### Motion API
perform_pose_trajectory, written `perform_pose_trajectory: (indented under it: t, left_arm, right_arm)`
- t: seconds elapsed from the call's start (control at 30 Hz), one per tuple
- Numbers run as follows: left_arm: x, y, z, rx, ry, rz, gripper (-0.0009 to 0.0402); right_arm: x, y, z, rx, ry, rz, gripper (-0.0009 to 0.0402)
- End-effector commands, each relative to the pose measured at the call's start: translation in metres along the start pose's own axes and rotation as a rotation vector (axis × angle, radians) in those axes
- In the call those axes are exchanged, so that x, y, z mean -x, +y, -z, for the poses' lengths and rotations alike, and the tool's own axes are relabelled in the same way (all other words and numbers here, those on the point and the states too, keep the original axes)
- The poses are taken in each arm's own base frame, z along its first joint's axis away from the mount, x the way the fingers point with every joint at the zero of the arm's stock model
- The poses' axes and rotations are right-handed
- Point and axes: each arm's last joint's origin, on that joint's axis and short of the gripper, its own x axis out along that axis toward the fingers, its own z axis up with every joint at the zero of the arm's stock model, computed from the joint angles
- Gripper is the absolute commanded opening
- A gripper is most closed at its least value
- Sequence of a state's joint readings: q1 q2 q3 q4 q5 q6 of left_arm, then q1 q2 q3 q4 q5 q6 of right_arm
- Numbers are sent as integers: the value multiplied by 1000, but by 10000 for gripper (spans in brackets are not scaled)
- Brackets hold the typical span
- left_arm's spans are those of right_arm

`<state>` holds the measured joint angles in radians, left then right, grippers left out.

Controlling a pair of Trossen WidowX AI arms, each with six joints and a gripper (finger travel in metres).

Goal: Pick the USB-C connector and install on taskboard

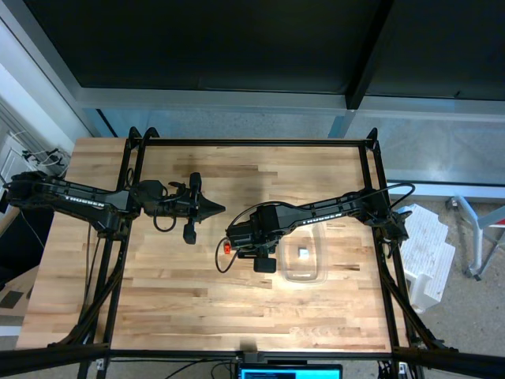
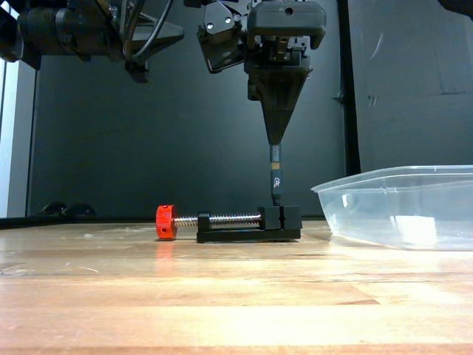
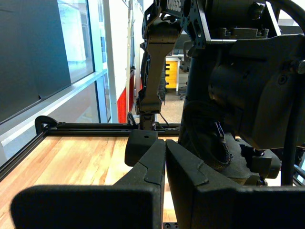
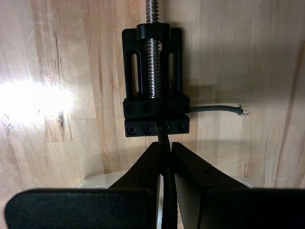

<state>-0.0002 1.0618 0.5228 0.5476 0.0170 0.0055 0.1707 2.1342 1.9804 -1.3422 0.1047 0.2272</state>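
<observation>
– Mid-frame in the low view, the USB-C connector (image 2: 275, 176) hangs upright w/ its lower tip meeting the top of the taskboard (image 2: 248, 225), at the block end away from the red knob (image 2: 166, 222). Seated or just resting on it? Can't tell from this angle.

– Same here, so I'd call it mid-insertion. In the right wrist view the plug lines up w/ the middle of the block's end piece. IMO the way to do it well: keep the plug dead vertical, push straight down slowly, no sideways nudge. The taskboard just sits loose on the table (image 2: 222, 296) afaict, so it could skate or tip.

– And the pincer?

– Right gripper (image 2: 275, 139) points straight down, upper middle of the low view. Jaws are nearly together, only a thin gap, and that gap is filled by the connector's stem. Firm pinch, touching nothing else. I'd let go only once the plug stands by itself.

– Other arm?

– Left gripper (image 1: 218, 209) is parked left of centre in the high view, well apart from the board. Jaws pressed together, holding nothing.

– Clear tray (image 2: 384, 194) at lower right, w/ the white cube (image 1: 303, 252) in it, is just beside the board but not touching.
</observation>
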Motion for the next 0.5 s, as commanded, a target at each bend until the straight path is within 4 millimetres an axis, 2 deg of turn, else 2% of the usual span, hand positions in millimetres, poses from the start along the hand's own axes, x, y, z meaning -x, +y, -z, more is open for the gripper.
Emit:
perform_pose_trajectory:
  t: [0.03, 0.5]
  left_arm:
    - [0, 0, 0, 0, 0, 0, 0]
    - [0, 0, 0, 0, 0, 0, 0]
  right_arm:
    - [0, 0, 0, 0, 1, 1, 0]
    - [-4, 0, 0, -1, 1, 1, 0]
